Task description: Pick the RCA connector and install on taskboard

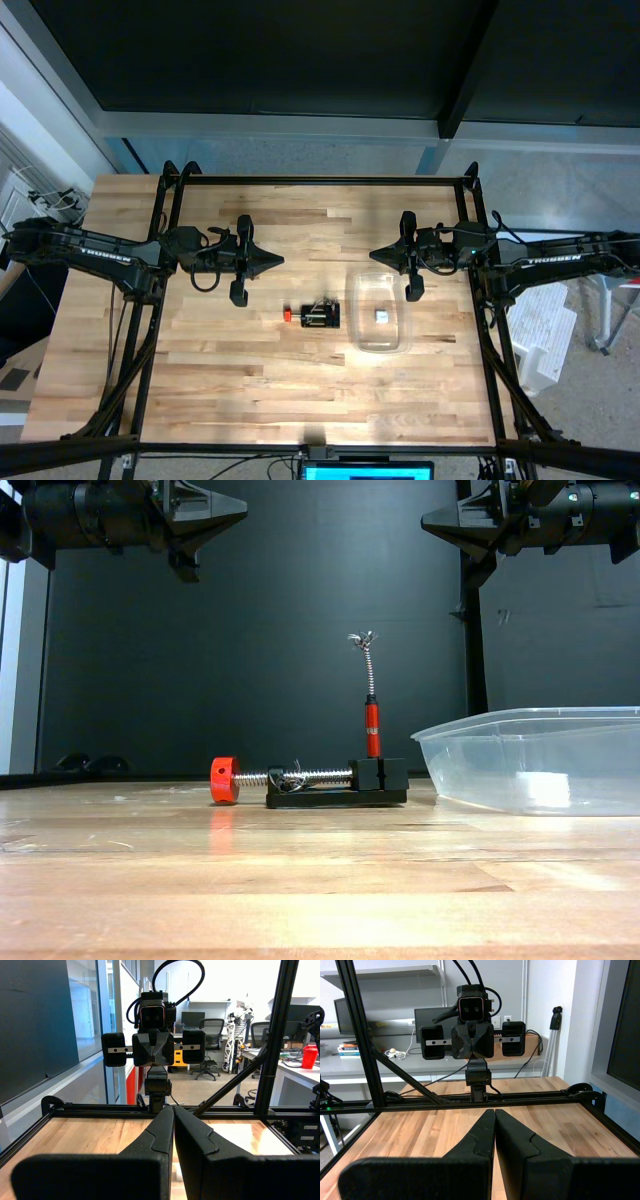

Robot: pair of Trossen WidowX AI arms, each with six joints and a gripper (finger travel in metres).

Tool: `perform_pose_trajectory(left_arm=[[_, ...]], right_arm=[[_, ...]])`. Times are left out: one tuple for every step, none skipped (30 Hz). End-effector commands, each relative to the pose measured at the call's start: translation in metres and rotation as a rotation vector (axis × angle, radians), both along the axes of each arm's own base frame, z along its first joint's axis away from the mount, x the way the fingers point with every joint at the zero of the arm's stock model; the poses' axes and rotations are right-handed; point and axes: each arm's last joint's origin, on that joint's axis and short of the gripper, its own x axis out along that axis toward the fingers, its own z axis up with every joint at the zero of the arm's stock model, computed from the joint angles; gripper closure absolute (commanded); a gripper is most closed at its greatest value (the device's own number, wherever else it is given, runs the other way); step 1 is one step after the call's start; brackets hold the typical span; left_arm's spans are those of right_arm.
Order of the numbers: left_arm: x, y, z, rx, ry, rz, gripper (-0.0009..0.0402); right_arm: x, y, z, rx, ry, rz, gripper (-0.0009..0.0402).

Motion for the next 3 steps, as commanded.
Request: perform_pose_trajectory(left_arm=[[0.0001,0.0000,-0.0001,0.000,0.000,0.000,0.0393],[0.0001,0.0000,0.0000,0.000,0.000,0.000,0.0393],[0.0001,0.0001,0.0000,0.000,0.000,0.000,0.0393]], right_arm=[[0.0001,0.0000,0.0000,0.000,0.000,0.000,0.0393],[0.0000,0.0001,0.0000,0.000,0.000,0.000,0.0393],[0.0001,0.0001,0.0000,0.000,0.000,0.000,0.0393]])
